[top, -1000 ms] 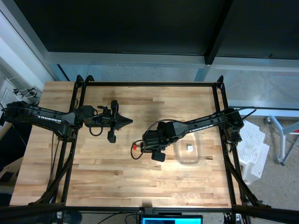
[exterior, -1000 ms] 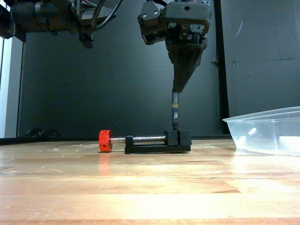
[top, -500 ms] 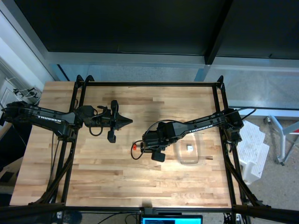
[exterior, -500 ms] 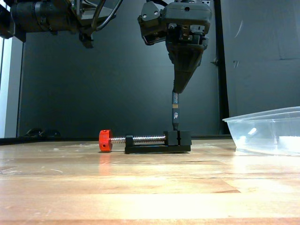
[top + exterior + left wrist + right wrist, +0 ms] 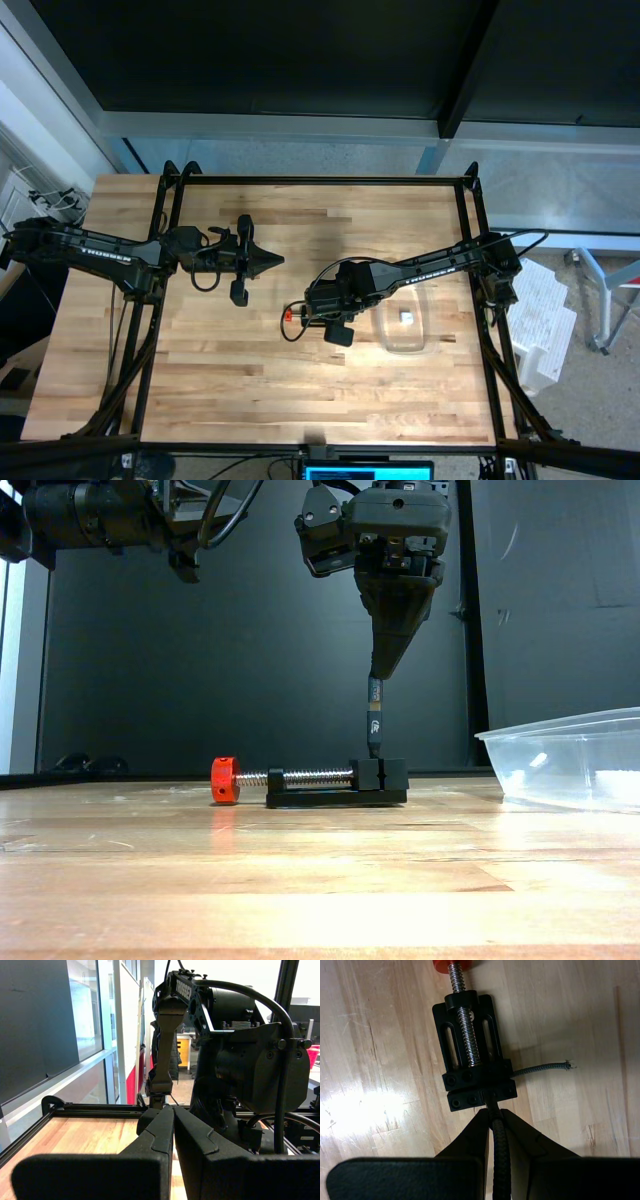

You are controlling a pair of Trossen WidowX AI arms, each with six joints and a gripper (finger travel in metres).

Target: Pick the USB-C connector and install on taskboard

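Note:
The USB-C connector [image 5: 373, 718] is a thin dark stick that stands upright with its lower tip at the top of the taskboard's end block. In the right wrist view the USB-C connector [image 5: 499, 1140] runs between the fingers down to that block. My right gripper [image 5: 374, 676] is shut on its upper end, right above the taskboard [image 5: 335, 785]. The taskboard [image 5: 470, 1060] is a small black fixture with a threaded screw and an orange-red knob [image 5: 225, 780]. From above, my right gripper [image 5: 325, 312] covers most of the taskboard [image 5: 300, 314]. My left gripper [image 5: 278, 261] hovers at the table's left-centre, shut and empty.
A clear plastic tray [image 5: 405, 345] with a small white piece [image 5: 405, 317] sits just right of the fixture, and the tray [image 5: 570, 760] is close to the right arm. A short frayed braided cord [image 5: 545, 1067] lies on the wood beside the end block.

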